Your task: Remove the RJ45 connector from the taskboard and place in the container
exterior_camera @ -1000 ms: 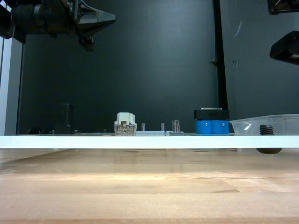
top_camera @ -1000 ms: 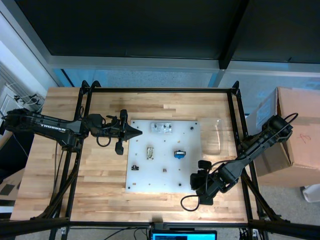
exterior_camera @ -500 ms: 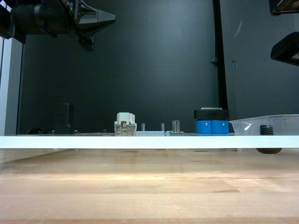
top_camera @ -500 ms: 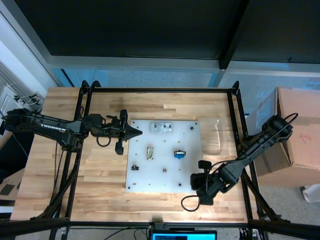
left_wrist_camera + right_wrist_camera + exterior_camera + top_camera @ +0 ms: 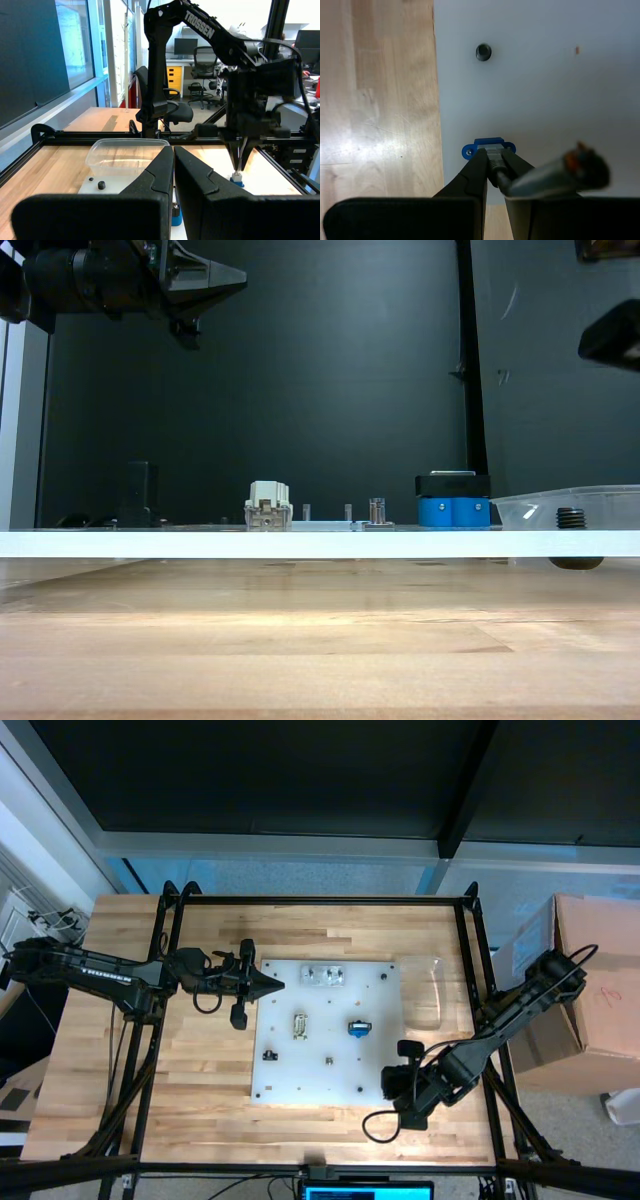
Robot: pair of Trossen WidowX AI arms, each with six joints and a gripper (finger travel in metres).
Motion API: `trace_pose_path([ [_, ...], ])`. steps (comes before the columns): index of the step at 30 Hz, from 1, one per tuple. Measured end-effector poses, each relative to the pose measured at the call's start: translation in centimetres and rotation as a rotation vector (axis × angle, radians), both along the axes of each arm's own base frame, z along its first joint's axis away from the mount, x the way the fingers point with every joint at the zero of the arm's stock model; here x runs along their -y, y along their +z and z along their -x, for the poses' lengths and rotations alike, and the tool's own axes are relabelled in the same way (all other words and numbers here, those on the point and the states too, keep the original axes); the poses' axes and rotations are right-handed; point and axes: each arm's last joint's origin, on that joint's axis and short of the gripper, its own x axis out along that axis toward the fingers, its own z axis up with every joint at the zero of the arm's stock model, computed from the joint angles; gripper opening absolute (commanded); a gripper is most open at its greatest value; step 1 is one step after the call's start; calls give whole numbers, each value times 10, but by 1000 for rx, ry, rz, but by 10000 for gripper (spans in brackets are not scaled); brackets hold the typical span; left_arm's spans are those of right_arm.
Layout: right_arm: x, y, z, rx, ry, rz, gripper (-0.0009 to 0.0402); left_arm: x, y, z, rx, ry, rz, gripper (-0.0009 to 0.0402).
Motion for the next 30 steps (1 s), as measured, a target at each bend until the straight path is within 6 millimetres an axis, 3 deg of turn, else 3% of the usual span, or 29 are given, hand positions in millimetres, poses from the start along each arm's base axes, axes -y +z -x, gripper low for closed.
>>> trace_pose_path([
  [14, 2, 26, 2, 23, -1, -18, 0, 0, 0, 0, 0, 0, 0, 0],
  [30, 9, 32, 8, 11, -2, -9, 1, 0, 0, 0, 0, 0, 0, 0],
])
